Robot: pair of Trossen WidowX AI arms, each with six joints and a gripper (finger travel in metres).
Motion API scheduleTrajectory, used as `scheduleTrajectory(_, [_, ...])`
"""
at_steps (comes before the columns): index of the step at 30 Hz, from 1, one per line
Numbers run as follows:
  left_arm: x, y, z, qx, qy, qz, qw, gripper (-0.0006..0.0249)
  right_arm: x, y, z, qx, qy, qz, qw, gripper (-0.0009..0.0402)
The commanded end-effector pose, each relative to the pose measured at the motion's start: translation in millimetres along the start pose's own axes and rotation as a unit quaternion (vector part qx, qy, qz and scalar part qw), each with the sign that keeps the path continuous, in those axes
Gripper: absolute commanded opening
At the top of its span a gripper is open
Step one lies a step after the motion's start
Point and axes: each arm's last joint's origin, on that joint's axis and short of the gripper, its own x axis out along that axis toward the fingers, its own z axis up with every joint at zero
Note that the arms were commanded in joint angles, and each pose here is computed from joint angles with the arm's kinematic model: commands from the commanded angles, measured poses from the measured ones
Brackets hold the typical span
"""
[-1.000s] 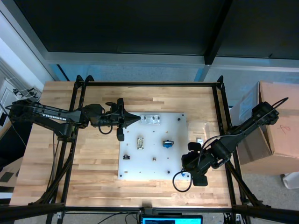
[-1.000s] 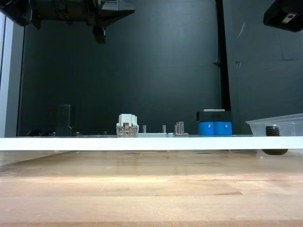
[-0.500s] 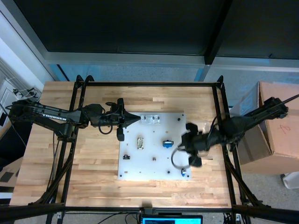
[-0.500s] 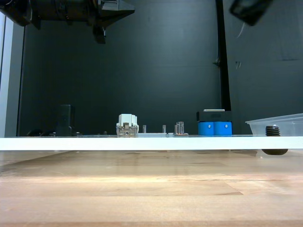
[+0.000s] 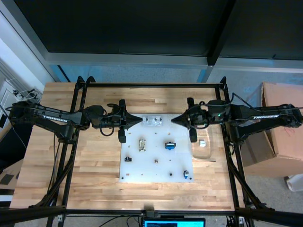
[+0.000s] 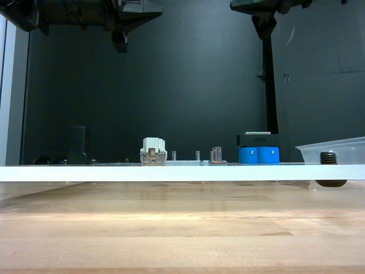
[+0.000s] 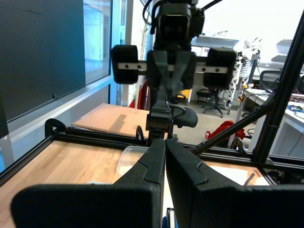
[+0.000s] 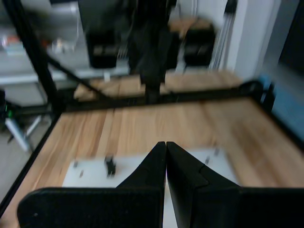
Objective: Pick the RJ45 connector and install on the taskboard
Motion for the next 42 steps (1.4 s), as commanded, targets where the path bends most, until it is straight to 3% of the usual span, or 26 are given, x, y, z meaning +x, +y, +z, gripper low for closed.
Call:
scheduleTrajectory(1, [0,0,0,0.000,0.000,0.000,1.000,0.0000,-2,-7,-4,-0.005,-0.049,0.009,0.999,0.0000])
scheduleTrajectory(6, [0,0,0,0.000,0.000,0.000,1.000,0.0000,-2,-9,-13,-0.008,-0.101,0.004,0.995,0.0000])
scheduleTrajectory(8, [0,0,0,0.000,0.000,0.000,1.000,0.0000,-1,-10,-17,-0.004,-0.113,-0.010,0.993,0.0000])
scheduleTrajectory(18, [0,0,0,0.000,0.000,0.000,1.000,0.0000,2,-12,-36,0.003,-0.118,-0.009,0.993,0.0000])
scheduleTrajectory(42, [0,0,0,0.000,0.000,0.000,1.000,0.0000,2,-11,-38,0.004,-0.107,-0.009,0.994,0.0000])
